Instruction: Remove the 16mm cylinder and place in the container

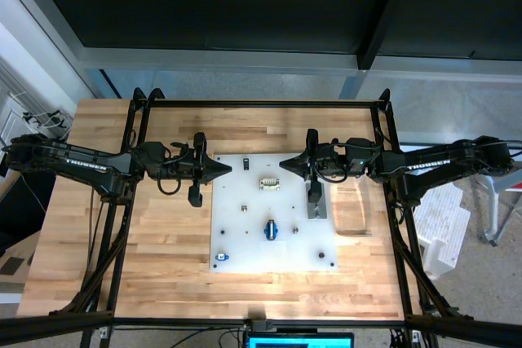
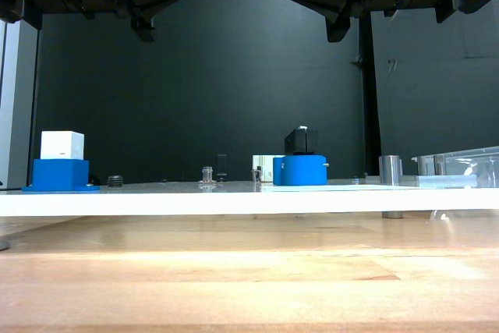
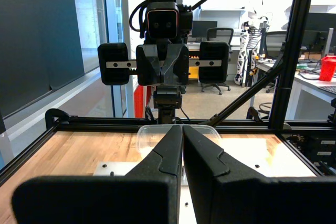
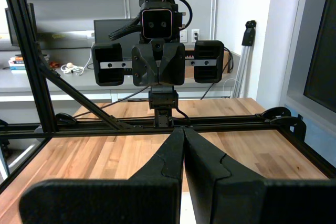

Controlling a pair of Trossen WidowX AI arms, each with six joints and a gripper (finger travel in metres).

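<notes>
A: Where is the 16mm cylinder (image 2: 390,169) right now?

B: It stands upright on the white board (image 1: 245,238), at 3 o'clock from the blue fitting (image 1: 271,230). It has not been lifted out yet. The container (image 1: 355,209) lies further toward 3 o'clock, on the counter (image 1: 155,266) just beside the board's edge.

A: And the arms?

B: Both hang high above the board. The right gripper (image 1: 284,165) is over the board's 12 o'clock side. The left gripper (image 1: 227,167) is over its 11 o'clock corner. On each one the fingers are pressed together with nothing between them.

A: So how would you do this step well?

B: I'd use the right arm, since it is on the container's side. Spread the fingers first, then come down straight over the peg so it sits centred between them. The blue fitting sits at its 9 o'clock and the grey block (image 1: 316,208) at about 1 o'clock, so I'd keep the fingers clear of both. Grip near the top and pull straight up along its axis, because a tilted pull could jam it in its seat. Then carry it toward 3 o'clock and let go low over the tray, as a round peg will likely roll.

A: What does it look like?

B: It is a short, plain, silvery-grey metal peg with a flat top, far smaller than either gripper. I'd expect it to be smooth and slippery, so the grip needs to be firm.
</notes>
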